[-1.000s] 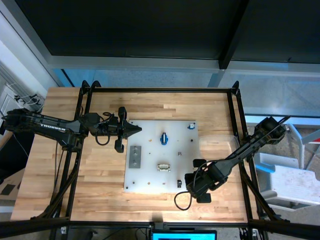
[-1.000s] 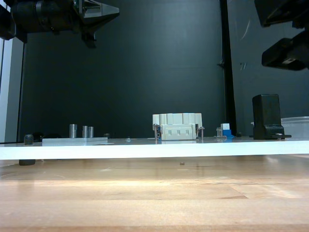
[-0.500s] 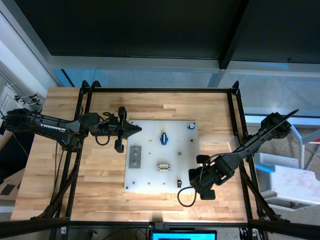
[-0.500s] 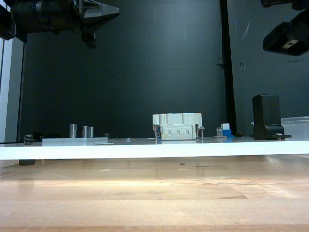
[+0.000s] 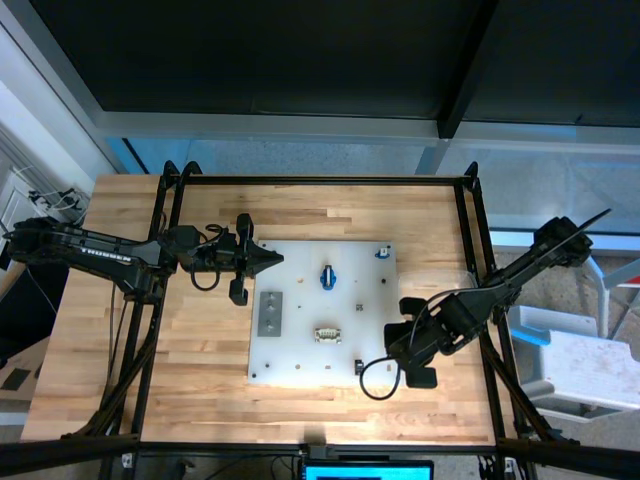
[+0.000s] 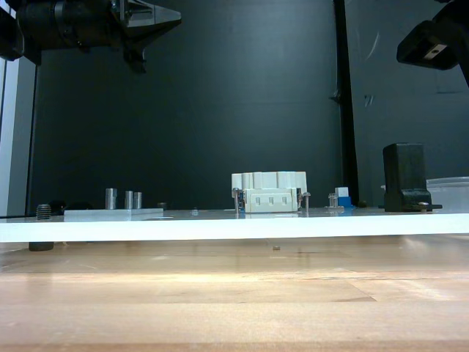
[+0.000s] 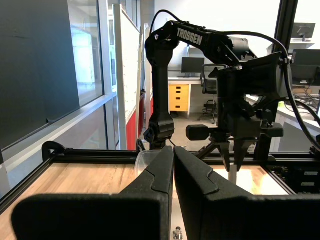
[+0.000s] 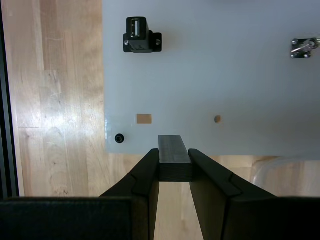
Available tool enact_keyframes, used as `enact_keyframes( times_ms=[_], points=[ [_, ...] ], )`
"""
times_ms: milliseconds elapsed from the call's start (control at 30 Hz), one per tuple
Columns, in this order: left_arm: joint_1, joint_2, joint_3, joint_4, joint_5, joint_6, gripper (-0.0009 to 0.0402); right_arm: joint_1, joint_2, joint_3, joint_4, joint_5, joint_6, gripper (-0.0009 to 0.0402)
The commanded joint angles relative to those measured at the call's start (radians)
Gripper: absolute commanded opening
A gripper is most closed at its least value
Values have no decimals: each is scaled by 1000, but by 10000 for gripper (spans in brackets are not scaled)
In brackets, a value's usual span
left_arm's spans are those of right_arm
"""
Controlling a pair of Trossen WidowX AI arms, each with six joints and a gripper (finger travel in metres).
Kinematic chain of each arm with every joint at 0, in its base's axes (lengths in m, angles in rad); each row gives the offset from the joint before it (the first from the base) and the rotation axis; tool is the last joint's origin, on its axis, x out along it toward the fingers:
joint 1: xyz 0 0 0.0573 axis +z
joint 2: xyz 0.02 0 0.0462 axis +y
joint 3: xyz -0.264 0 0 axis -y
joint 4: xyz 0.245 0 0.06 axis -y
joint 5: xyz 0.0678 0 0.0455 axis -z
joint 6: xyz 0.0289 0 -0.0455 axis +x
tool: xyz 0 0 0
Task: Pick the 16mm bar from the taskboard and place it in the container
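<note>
The left end effector (image 5: 268, 258) hangs high above the far left corner of the taskboard (image 5: 300, 355). Its fingers are pressed together with nothing between them, and they point across the plate. On the left part of the taskboard lies the grey block (image 5: 270, 312), and in the low view three small metal pegs (image 6: 110, 198) stand upright on it. At the taskboard's middle sits the metal connector (image 5: 327, 334), and the blue knob (image 5: 328, 277) is on the far side of it. The small black piece (image 5: 358, 366) stands by the taskboard's near edge, toward its right corner.

The right end effector (image 5: 398, 347) is raised above the taskboard's right edge, close to the near right corner and pointing down. It is clamped on the 16mm bar (image 8: 175, 162), which looks dark grey between the fingers and hangs over the plate's edge, clear of the board. The container (image 5: 428, 278) rests on the wooden surface (image 5: 200, 380) just beside the taskboard's right edge, partly under the right arm.
</note>
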Motion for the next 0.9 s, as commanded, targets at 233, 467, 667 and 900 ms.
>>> enact_keyframes(
  times_ms=[233,467,667,900],
  points=[
    [0,0,0,0,0,0,0,-11,-12,0,-33,1,0,4],
    [0,0,0,0,0,0,0,-45,-53,0,-95,37,-4,4],
    [0,0,0,0,0,0,0,-92,-96,-1,-160,64,-5,4],
    [0,0,0,0,0,0,0,-153,-157,-53,-162,57,-19,4]
  ],
)
